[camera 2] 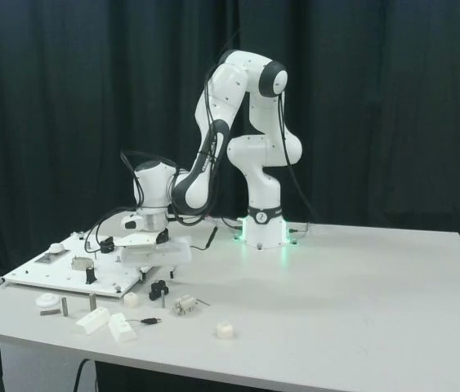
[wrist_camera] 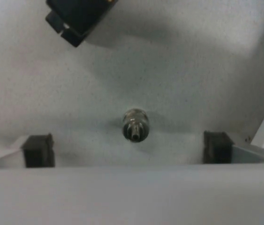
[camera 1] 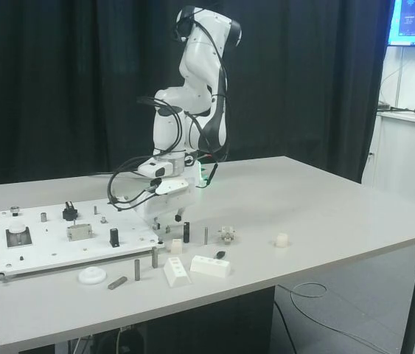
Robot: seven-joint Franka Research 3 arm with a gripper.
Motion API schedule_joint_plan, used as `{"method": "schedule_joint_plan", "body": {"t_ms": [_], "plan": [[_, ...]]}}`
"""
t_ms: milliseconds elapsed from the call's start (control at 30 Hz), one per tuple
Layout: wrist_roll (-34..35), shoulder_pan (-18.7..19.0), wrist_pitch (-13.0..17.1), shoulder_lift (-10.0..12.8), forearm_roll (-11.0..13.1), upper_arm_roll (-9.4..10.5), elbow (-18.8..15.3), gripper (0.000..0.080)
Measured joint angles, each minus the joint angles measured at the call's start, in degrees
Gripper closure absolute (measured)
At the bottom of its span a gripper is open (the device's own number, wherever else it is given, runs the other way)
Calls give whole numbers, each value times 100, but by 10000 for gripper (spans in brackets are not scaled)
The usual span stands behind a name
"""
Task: Remove medium gear.
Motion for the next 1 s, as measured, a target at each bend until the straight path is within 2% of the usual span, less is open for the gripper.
{"method": "schedule_joint_plan", "body": {"t_ms": [67, 100, 300, 333, 1000], "plan": [[0, -3, 0, 0, 4, 2, 0, 438], [0, -5, 0, 0, 6, 4, 0, 39], [0, -22, 0, 0, 55, 22, 0, 39], [0, -27, 0, 0, 67, 27, 0, 11], [0, -35, 0, -17, 221, 53, 1, 3]]}}
